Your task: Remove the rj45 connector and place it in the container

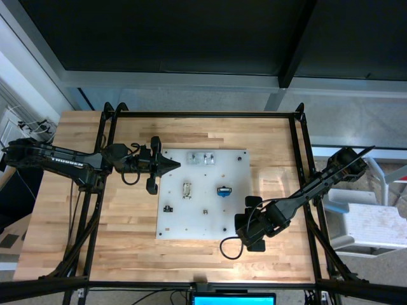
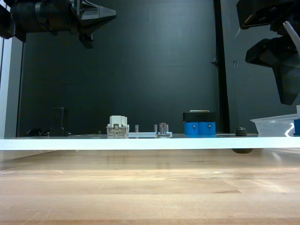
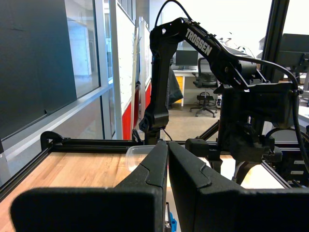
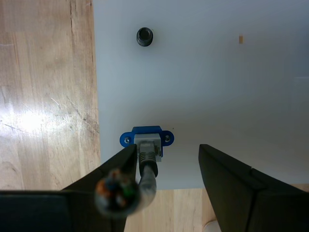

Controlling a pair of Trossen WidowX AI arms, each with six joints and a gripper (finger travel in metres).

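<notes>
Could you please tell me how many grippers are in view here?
2. The left gripper hangs shut above the white board's left edge. The right gripper hangs open above the rj45 connector, by the board's near right corner. None seems hidden.

We note a pale plank-wood table (image 1: 70,210) fenced by a black metal frame (image 1: 203,115). A dark panel (image 2: 154,65) stands behind it, a white chair (image 1: 375,222) sits off its right side, and a lit teal screen (image 1: 234,298) is at its near edge. The left wrist view shows us an office beyond: a glass wall (image 3: 82,53), whiteboards (image 3: 126,63) over a red base panel (image 3: 129,126), a tan floor (image 3: 186,126), and a black office chair (image 3: 205,92) by a desk with a monitor (image 3: 186,58), all under bright light from a far window (image 3: 241,19). We also log a patch of glare (image 4: 26,118) on the wood.
</notes>
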